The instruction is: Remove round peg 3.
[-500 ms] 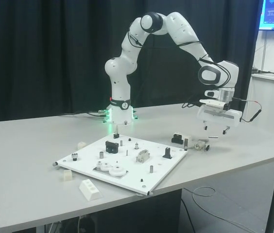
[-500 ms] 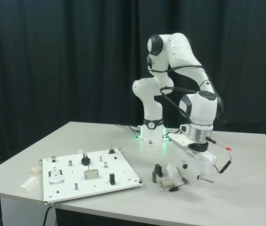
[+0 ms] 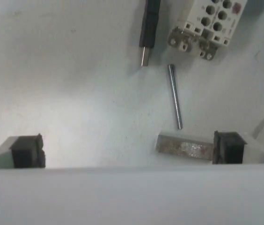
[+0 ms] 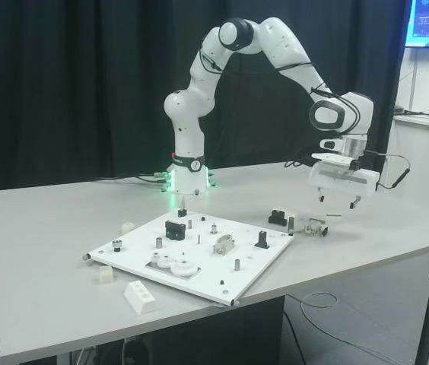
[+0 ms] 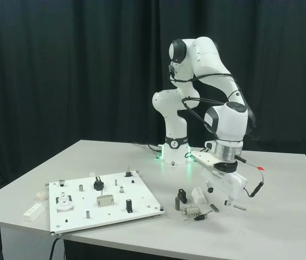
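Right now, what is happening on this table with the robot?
The white arm holds its gripper open above the grey table, off to the side of the white board. Nothing is between its fingers. Below it on the table lie a thin metal pin, a short grey metal bar and a white connector block. Other parts are standing on the board.

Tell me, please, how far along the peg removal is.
Done, it seems: a thin peg lies loose on the table, off the board and beside the connector. In hand: nothing, as the gripper hangs open above the peg. Left: probably only retreating, if that is peg 3, which I cannot confirm.
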### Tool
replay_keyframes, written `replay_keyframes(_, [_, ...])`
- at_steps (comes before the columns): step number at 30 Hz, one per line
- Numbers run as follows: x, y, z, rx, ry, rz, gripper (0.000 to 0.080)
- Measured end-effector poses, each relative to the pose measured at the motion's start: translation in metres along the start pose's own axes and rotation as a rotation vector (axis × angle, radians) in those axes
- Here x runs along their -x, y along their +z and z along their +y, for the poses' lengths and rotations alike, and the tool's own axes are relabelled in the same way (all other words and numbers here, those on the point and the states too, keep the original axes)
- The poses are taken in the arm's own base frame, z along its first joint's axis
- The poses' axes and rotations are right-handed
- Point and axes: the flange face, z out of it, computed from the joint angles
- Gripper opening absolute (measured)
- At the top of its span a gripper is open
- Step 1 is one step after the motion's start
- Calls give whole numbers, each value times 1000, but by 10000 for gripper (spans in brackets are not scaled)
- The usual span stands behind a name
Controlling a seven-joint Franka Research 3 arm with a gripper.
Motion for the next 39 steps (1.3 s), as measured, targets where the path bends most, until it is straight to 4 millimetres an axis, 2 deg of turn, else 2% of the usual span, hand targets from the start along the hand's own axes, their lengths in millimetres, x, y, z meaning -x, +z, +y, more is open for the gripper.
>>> replay_keyframes(39, [-6,-2,-4,-10,2,10,800])
